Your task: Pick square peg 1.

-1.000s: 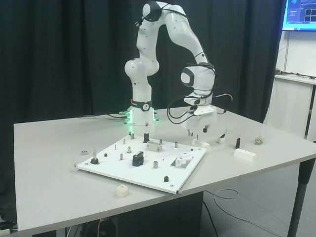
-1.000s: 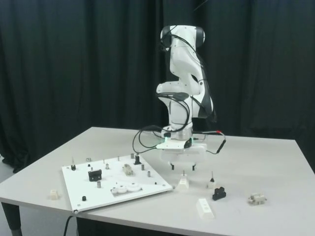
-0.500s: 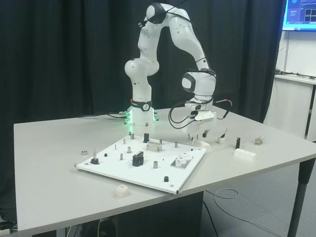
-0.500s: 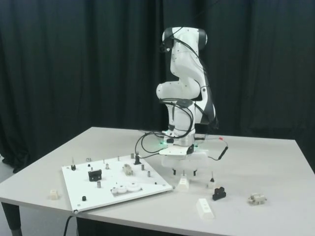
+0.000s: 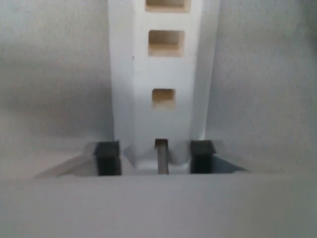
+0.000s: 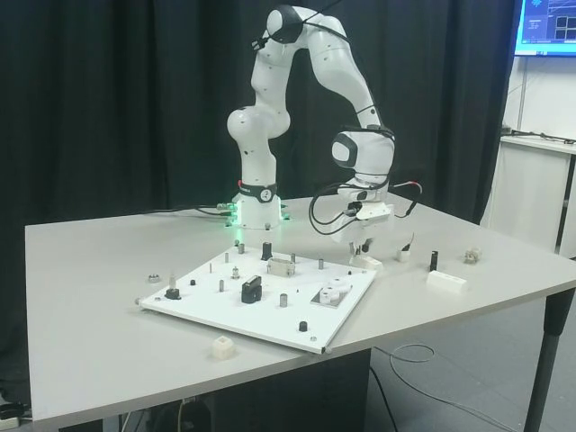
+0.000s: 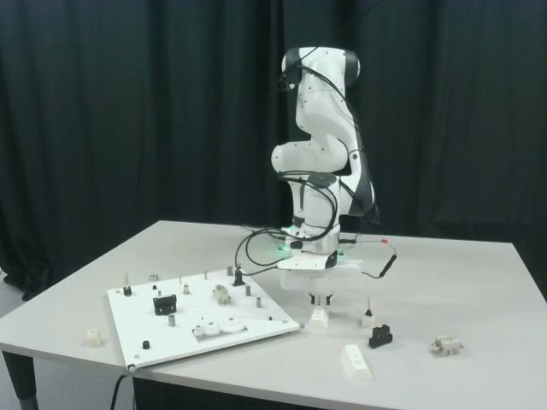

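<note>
1. You are at the grasp step: the gripper is down over the holder, its black fingers on either side of the peg standing in the end hole.
2. The jaws stand open, apart from the peg, gripping nothing.
3. Next, I judge, you close squarely, then lift straight up.
4. On the table, the board lies at the holder's 9 o'clock, small parts at 3; overhead is free.
</note>
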{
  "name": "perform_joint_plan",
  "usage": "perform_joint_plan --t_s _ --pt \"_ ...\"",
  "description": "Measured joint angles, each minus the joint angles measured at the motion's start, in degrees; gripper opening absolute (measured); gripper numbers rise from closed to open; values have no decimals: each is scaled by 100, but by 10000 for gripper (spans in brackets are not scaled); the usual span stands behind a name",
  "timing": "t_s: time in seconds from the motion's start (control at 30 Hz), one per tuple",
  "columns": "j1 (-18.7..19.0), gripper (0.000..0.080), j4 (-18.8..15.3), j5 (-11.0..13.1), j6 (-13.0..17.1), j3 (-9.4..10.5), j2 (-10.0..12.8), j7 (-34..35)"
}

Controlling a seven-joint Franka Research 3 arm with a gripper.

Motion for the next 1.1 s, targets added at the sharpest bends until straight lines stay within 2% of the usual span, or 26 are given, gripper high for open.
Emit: perform_joint_plan --t_s 0.03,0.07,0.1,0.13,0.27,0.3,0.6,0.67,1.1 --pt "-2 508 0 -1 -5 0 -4 0" --pt "-4 366 0 -3 -10 0 -9 0" --pt "-5 366 0 -6 -13 0 -13 0" --pt "-6 190 0 -9 -16 0 -16 0" --pt "-7 190 1 -47 -24 0 -29 0" --pt "-7 55 2 -61 -25 0 -33 0" --pt "-6 55 27 -93 -119 1 -159 0" --pt "-4 34 41 -104 -183 1 -222 0" --pt "-3 34 141 -264 -863 0 -819 51"
